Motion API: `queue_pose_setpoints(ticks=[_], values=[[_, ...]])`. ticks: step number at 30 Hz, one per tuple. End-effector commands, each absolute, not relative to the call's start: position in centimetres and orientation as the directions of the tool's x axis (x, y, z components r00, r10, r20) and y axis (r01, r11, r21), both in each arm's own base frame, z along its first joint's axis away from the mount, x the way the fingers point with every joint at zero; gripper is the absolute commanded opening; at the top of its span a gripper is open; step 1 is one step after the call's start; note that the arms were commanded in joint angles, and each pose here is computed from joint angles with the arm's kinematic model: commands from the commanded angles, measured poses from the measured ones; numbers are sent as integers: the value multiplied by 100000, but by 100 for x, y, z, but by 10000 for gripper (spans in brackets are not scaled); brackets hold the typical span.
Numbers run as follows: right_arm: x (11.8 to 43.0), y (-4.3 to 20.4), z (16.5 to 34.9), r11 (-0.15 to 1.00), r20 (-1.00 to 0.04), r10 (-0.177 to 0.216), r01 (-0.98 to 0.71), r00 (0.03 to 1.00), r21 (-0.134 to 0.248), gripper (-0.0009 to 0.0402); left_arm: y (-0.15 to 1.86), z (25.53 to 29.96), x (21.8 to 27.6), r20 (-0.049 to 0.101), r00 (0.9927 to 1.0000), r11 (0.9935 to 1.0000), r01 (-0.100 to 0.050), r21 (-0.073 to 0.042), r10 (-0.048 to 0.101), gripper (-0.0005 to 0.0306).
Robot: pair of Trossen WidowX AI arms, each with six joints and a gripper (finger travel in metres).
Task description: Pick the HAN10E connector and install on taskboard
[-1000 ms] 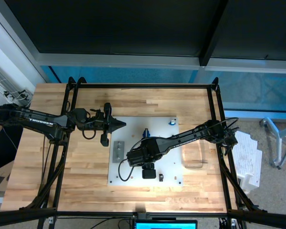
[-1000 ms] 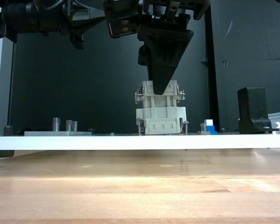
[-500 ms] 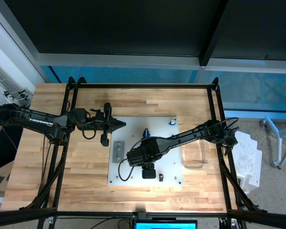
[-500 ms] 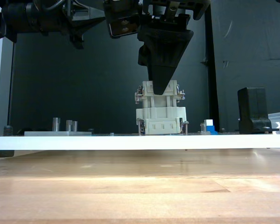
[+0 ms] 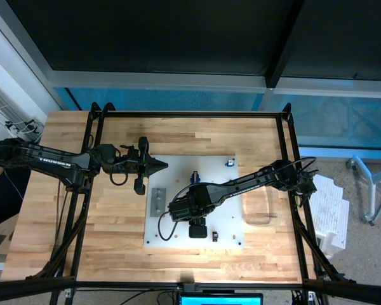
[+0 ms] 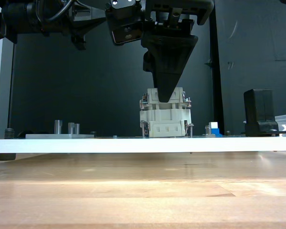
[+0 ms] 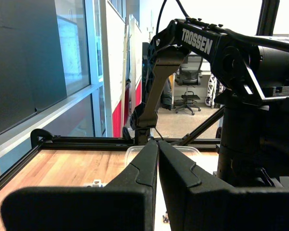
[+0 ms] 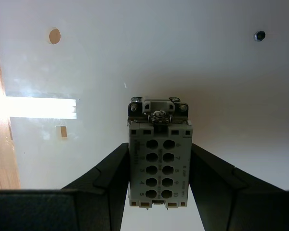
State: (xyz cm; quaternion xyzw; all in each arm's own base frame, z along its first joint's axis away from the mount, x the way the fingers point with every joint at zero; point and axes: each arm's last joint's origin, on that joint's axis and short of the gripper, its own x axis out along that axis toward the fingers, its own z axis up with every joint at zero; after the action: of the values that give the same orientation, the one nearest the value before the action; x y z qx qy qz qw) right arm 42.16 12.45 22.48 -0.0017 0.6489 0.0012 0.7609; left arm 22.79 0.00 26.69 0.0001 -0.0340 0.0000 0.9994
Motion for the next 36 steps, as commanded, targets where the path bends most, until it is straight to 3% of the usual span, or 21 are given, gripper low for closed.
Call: queue_pose_setpoints(ticks=[1, 8, 19, 31, 36], values=[[4207, 1240, 2274, 99997, -98682, -563, -463, 16174, -647, 12, 0, 2671, 2279, 6880, 99763, 100000, -1, 18, 0, 1], [4214, 1244, 2237, 99997, -98634, -471, -462, 16463, -555, 12, 0, 2671, 2279, 6880, 99763, 100000, -1, 18, 0, 1], [4194, 1238, 2004, 99995, -98787, -715, -512, 15514, -804, 12, 0, 2671, 2279, 6880, 99763, 100000, -1, 18, 0, 1], [4181, 1234, 2060, 99998, -98543, -309, -422, 17003, -387, 14, 0, 2671, 2279, 6880, 99763, 100000, -1, 18, 0, 1], [4180, 1234, 2083, 99999, -98432, -79, -314, 17641, -137, 49, 0, 2671, 2279, 6880, 99763, 100000, -1, 18, 0, 1]])
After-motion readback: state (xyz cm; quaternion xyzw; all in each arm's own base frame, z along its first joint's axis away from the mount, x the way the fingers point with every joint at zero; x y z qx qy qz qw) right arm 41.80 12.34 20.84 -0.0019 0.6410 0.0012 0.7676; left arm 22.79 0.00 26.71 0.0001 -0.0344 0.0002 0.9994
